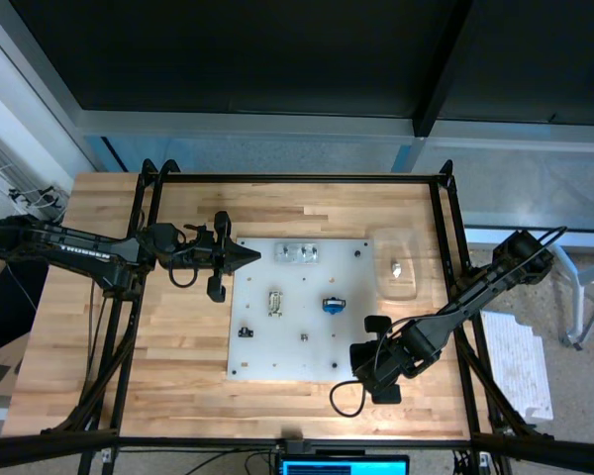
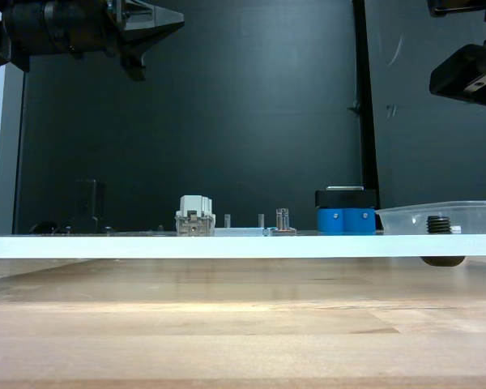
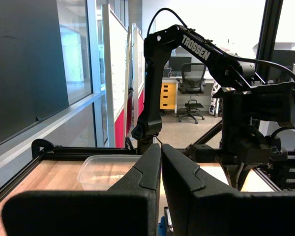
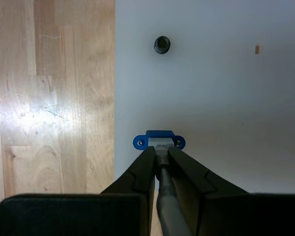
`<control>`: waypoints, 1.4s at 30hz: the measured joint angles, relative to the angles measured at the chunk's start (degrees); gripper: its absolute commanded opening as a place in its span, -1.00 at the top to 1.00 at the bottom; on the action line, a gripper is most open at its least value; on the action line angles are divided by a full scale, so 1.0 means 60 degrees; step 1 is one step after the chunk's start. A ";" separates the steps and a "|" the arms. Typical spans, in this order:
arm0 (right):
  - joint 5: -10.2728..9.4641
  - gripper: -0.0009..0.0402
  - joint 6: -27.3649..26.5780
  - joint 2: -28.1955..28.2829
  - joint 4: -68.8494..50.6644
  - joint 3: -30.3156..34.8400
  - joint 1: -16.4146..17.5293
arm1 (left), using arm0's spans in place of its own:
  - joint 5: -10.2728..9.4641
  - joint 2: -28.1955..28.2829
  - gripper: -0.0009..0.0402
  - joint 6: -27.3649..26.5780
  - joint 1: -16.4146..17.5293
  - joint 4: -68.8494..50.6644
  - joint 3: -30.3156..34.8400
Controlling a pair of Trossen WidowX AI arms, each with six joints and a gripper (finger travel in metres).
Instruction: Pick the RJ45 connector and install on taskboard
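Pale RJ45 connector on grey cable, judged light, stiff, fragile: right hand pinches its sides over white holed taskboard; left hand, pressed together, hovers near its far-left corner.

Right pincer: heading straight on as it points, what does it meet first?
Likely the blue fitting on the taskboard: the right pincer, gripping the RJ45 connector, aims there. Left pincer hangs shut over the taskboard's left edge.

Clear tray on wooden table, small metal piece inside; blue screen at near edge
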 measured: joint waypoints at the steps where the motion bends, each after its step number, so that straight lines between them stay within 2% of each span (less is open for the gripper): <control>1: -0.0007 0.61 0.0018 0.0011 0.0062 0.0007 0.0000 | 0.0000 0.0000 0.96 0.0000 0.0000 0.0000 0.0000; 12: -0.0138 -0.01 0.0055 -0.0058 0.0109 0.0007 0.0022 | 0.0000 0.0004 0.96 -0.0004 0.0000 -0.0004 0.0000; 16: -0.0149 -0.16 0.0080 -0.0062 -0.0240 0.0153 0.0025 | 0.0000 0.0004 0.96 -0.0004 0.0000 0.0000 0.0000; 22: 0.0007 -0.19 0.0036 -0.0135 -0.0630 0.0597 0.0022 | -0.0004 0.0004 0.96 0.0000 0.0000 0.0000 0.0000; 33: 0.0062 -0.19 -0.0029 -0.0754 -0.0940 0.1009 0.0025 | -0.0004 0.0004 0.96 0.0000 0.0000 -0.0004 0.0000; 37: 0.0295 -0.19 -0.0029 -0.0991 -0.1111 0.1166 0.0018 | -0.0004 0.0004 0.96 0.0000 0.0000 -0.0004 0.0000; 42: 0.0295 -0.19 -0.0029 -0.1016 -0.1257 0.1206 0.0018 | 0.0000 0.0004 0.96 -0.0004 0.0000 -0.0004 0.0000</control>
